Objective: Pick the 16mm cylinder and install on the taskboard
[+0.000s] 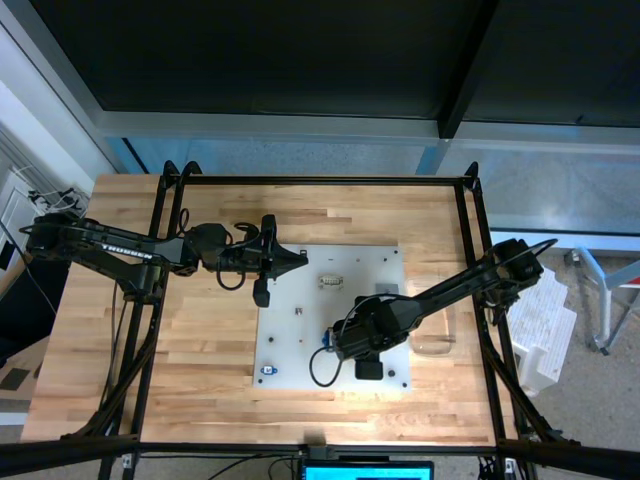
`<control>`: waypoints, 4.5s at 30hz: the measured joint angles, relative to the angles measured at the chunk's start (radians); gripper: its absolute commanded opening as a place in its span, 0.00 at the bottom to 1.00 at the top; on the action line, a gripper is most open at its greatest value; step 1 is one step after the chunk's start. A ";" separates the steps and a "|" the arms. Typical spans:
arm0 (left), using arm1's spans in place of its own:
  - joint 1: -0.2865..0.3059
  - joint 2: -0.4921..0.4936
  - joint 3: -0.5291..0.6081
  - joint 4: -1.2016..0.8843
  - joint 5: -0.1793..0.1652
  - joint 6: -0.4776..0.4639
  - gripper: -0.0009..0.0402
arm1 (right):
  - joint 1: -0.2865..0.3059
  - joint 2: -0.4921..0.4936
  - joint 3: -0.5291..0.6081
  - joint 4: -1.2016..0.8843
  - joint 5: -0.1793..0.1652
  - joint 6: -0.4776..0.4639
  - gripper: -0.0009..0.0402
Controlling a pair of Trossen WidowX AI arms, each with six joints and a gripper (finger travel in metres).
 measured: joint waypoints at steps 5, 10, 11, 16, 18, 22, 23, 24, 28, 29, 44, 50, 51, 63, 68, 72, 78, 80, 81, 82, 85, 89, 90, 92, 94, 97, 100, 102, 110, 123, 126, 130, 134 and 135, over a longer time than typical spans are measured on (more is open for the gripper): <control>0.000 0.000 0.000 0.000 0.000 0.000 0.02 | -0.005 -0.062 -0.010 0.002 0.000 -0.071 0.52; 0.000 0.000 0.000 0.000 0.000 0.000 0.02 | -0.032 -0.160 -0.040 0.016 0.000 -0.122 0.45; 0.000 0.000 0.000 0.000 0.000 0.000 0.02 | -0.040 -0.184 -0.052 0.027 0.001 -0.127 0.43; 0.000 0.000 0.000 0.000 0.000 0.000 0.02 | -0.097 -0.303 -0.132 0.125 0.007 -0.178 0.29; 0.000 0.000 0.000 0.000 0.000 0.000 0.02 | -0.123 -0.351 -0.164 0.169 0.008 -0.209 0.22; 0.000 0.000 0.000 0.000 0.000 0.000 0.02 | -0.175 -0.449 -0.215 0.272 0.008 -0.272 0.10; 0.000 0.000 0.000 0.000 0.000 0.000 0.02 | -0.187 -0.472 -0.230 0.303 0.008 -0.286 0.07; 0.000 0.000 0.000 0.000 0.000 0.000 0.02 | -0.199 -0.495 -0.244 0.328 0.007 -0.299 0.04; 0.000 0.000 0.000 0.000 0.000 0.000 0.02 | -0.243 -0.573 -0.291 0.430 0.000 -0.350 0.03; 0.000 0.000 0.000 0.000 0.000 0.000 0.02 | -0.253 -0.591 -0.305 0.457 0.000 -0.359 0.04; 0.000 0.000 0.000 0.000 0.000 0.000 0.02 | -0.338 -0.803 -0.530 0.942 -0.019 -0.410 0.02; 0.000 0.000 0.000 0.000 0.000 0.000 0.02 | -0.363 -0.850 -0.637 1.141 -0.030 -0.389 0.02; 0.000 0.000 0.000 0.000 0.000 0.000 0.02 | -0.368 -0.854 -0.653 1.170 -0.034 -0.378 0.02; 0.000 0.000 0.000 0.000 0.000 0.000 0.02 | -0.375 -0.892 -0.761 1.292 -0.079 -0.354 0.02; 0.000 0.000 0.000 0.000 0.000 0.000 0.02 | -0.375 -0.892 -0.761 1.290 -0.081 -0.352 0.02; 0.000 0.000 0.000 0.000 0.000 0.000 0.02 | -0.375 -0.892 -0.761 1.288 -0.081 -0.354 0.02; 0.000 0.000 0.000 0.000 0.000 0.000 0.02 | -0.375 -0.892 -0.761 1.286 -0.080 -0.354 0.02; 0.000 0.000 0.000 0.000 0.000 0.000 0.02 | -0.375 -0.892 -0.761 1.286 -0.080 -0.354 0.02; 0.000 0.000 0.000 0.000 0.000 0.000 0.02 | -0.375 -0.892 -0.761 1.286 -0.080 -0.354 0.02; 0.000 0.000 0.000 0.000 0.000 0.000 0.02 | -0.375 -0.892 -0.761 1.286 -0.079 -0.355 0.02; 0.000 0.000 0.000 0.000 0.000 0.000 0.02 | -0.375 -0.892 -0.761 1.286 -0.079 -0.356 0.02; 0.000 0.000 0.000 0.000 0.000 0.000 0.02 | -0.375 -0.891 -0.762 1.286 -0.079 -0.358 0.02; 0.000 0.000 0.000 0.000 0.000 0.000 0.02 | -0.374 -0.891 -0.762 1.286 -0.079 -0.358 0.02; 0.000 0.000 0.000 0.000 0.000 0.000 0.02 | -0.374 -0.891 -0.762 1.286 -0.079 -0.358 0.02; 0.000 0.000 0.000 0.000 0.000 0.000 0.02 | -0.374 -0.891 -0.762 1.286 -0.079 -0.358 0.02; 0.000 0.000 0.000 0.000 0.000 0.000 0.02 | -0.374 -0.891 -0.762 1.286 -0.079 -0.359 0.02; 0.000 0.000 0.000 0.000 0.000 0.000 0.02 | -0.374 -0.891 -0.762 1.282 -0.079 -0.359 0.02; 0.000 0.000 0.000 0.000 0.000 0.000 0.02 | -0.374 -0.891 -0.762 1.279 -0.079 -0.360 0.02; 0.000 0.000 0.000 0.000 0.000 0.000 0.02 | -0.374 -0.891 -0.762 1.259 -0.079 -0.360 0.02; 0.000 0.000 0.000 0.000 0.000 0.000 0.02 | -0.374 -0.891 -0.762 1.259 -0.079 -0.359 0.02; 0.000 0.000 0.000 0.000 0.000 0.000 0.02 | -0.374 -0.891 -0.762 1.259 -0.079 -0.359 0.02; 0.000 0.000 0.000 0.000 0.000 0.000 0.02 | -0.374 -0.891 -0.762 1.259 -0.079 -0.359 0.02; 0.000 0.000 0.000 0.000 0.000 0.000 0.02 | -0.374 -0.891 -0.762 1.259 -0.079 -0.359 0.02; 0.000 0.000 0.000 0.000 0.000 0.000 0.02 | -0.374 -0.891 -0.762 1.259 -0.079 -0.359 0.02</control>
